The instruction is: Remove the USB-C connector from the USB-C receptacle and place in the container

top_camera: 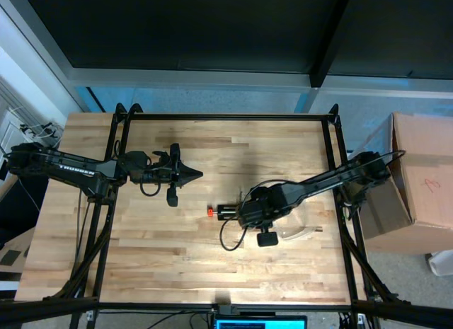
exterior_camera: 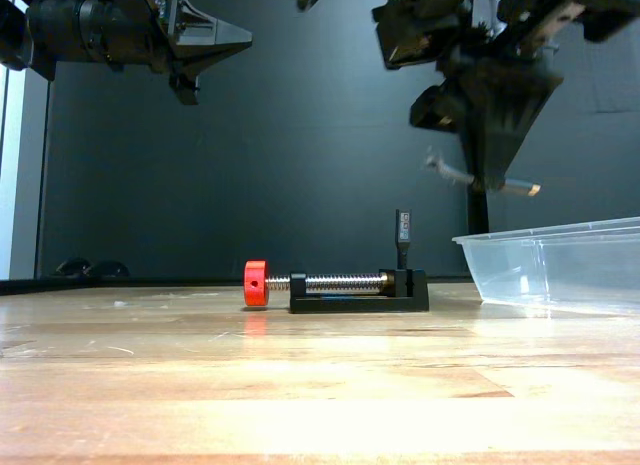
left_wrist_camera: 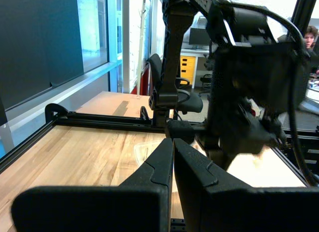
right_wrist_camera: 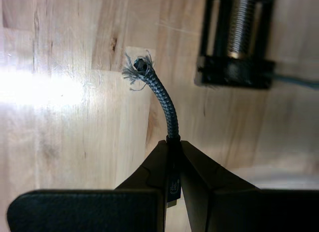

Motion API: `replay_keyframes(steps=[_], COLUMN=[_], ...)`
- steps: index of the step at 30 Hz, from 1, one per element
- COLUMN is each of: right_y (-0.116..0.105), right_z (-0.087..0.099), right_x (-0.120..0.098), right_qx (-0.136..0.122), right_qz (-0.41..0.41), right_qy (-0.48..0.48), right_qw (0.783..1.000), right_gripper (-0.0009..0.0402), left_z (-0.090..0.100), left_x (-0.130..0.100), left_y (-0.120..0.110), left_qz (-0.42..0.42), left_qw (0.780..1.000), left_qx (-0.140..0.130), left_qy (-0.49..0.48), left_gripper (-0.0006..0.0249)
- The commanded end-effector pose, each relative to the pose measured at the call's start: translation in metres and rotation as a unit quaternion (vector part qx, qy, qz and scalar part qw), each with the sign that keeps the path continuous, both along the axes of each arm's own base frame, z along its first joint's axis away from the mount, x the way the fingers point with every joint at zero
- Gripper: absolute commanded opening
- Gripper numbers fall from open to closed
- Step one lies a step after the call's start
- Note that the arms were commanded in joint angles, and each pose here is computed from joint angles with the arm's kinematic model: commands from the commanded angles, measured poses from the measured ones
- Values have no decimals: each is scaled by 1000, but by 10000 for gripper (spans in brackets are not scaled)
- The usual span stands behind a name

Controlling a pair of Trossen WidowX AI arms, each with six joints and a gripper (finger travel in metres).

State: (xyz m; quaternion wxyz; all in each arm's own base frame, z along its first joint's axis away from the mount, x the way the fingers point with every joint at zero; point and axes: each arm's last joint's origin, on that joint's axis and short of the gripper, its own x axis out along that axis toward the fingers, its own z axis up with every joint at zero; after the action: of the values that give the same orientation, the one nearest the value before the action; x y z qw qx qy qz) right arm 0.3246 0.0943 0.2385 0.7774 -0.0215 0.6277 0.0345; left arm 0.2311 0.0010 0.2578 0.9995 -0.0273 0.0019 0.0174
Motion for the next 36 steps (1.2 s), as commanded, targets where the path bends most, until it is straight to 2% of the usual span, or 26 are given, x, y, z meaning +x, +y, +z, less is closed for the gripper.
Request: replay_keyframes(steps=[1,6,11,17,22,25,30,36], right_y=[-7,-21,-28,-31,-31,-31,-37,-58], right_z=[9,12,-2,-19,-18,-17,-4,24], right_x=[-16,-44,-68,-80,-80,-79,-75,-72], right_qx=[8,7,6,4,4,-2,21,41], right_qz=[-32,-97,-148,-177,-179,-175,-174,-157], right_qy=[-8,5,32,71,68,58,-7,-129], right_qw=[999,995,988,982,981,983,984,978], right_gripper=[0,1,20,111,199,234,224,150], left_z=[0,0,0,0,0,0,0,0], left_x=[0,0,0,0,0,0,0,0], left_y=[0,0,0,0,0,0,0,0], left_qz=[0,0,0,0,0,0,0,0], left_qw=[1000,1000,1000,1000,1000,1000,1000,1000], left_qx=[0,0,0,0,0,0,0,0], left_qy=[0,0,0,0,0,0,0,0], left_gripper=[0,0,0,0,0,0,0,0])
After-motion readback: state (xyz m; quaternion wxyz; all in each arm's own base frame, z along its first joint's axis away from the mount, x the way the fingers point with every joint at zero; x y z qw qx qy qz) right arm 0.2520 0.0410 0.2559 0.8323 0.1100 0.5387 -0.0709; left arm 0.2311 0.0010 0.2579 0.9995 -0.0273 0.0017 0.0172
